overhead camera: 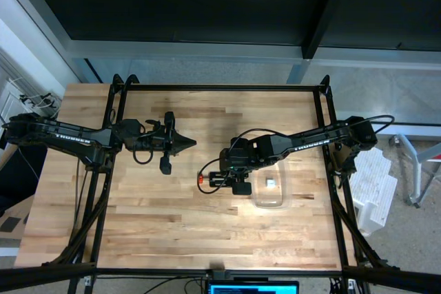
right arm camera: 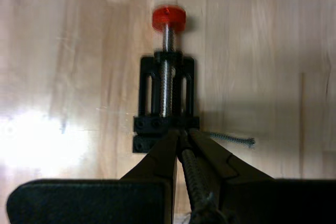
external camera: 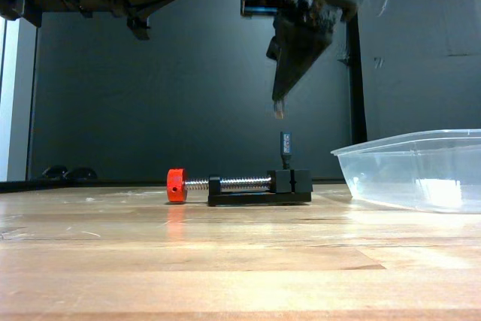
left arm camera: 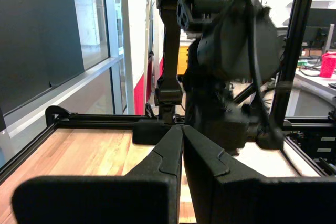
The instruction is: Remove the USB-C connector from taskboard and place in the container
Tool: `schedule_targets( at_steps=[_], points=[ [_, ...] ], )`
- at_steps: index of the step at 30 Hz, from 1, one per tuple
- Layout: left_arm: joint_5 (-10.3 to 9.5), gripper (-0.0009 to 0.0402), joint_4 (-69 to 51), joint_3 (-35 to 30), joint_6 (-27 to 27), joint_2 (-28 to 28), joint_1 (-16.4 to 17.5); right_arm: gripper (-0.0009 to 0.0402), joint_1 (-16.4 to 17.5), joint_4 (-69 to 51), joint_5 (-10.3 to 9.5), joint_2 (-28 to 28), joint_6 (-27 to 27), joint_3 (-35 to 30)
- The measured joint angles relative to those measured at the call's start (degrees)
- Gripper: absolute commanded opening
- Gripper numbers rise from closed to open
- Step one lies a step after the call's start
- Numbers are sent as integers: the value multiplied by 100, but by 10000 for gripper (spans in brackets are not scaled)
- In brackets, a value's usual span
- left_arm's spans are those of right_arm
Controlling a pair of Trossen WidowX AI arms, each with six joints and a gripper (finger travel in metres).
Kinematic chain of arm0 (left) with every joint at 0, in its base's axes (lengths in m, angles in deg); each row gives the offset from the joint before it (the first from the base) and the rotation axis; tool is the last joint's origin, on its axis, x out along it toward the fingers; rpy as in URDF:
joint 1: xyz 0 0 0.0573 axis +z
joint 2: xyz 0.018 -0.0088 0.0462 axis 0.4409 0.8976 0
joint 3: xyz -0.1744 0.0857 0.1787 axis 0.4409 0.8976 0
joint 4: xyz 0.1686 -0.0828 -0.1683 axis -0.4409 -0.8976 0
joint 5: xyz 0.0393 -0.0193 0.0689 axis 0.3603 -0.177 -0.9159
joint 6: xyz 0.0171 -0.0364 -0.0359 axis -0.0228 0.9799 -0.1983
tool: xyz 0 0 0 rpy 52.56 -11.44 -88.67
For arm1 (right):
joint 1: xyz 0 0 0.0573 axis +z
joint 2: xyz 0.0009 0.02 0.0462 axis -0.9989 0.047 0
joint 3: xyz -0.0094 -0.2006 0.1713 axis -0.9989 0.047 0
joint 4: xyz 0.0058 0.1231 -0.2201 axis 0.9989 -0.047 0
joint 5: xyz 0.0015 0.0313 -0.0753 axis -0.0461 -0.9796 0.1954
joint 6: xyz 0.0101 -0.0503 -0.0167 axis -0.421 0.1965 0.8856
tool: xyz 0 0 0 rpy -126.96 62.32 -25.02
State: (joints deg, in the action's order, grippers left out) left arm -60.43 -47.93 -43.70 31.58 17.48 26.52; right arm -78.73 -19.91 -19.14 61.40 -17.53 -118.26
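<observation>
The taskboard (external camera: 252,186), a small black vise with a red-orange knob (external camera: 176,185), lies on the wooden table; it also shows in the high view (overhead camera: 215,179) and the right wrist view (right arm camera: 165,103). My right gripper (external camera: 279,103) hangs point-down a little above the taskboard's jaw end, shut on a thin dark sliver, the USB-C connector (right arm camera: 185,163), whose tip pokes out below the fingertips (external camera: 279,113). The clear container (external camera: 406,171) stands just right of the taskboard. My left gripper (overhead camera: 187,144) hovers shut and empty to the left, well apart from the taskboard.
A thin grey stick (external camera: 285,148) stands upright in the taskboard's jaw block, just below and beside the right gripper's tip. A small white square piece (overhead camera: 271,182) lies inside the container (overhead camera: 279,204). A black frame (overhead camera: 220,88) rims the table.
</observation>
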Motion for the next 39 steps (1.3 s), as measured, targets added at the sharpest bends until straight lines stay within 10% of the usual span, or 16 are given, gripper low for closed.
schedule_targets(
  at_steps=[21,39],
  points=[
    [-2,0,0,-2,2,0,0,0,48,-391,-42,-328,-15,-103],
    [-2,0,0,-2,0,2,0,0,83,-361,-33,-1655,-22,1574]
  ],
)
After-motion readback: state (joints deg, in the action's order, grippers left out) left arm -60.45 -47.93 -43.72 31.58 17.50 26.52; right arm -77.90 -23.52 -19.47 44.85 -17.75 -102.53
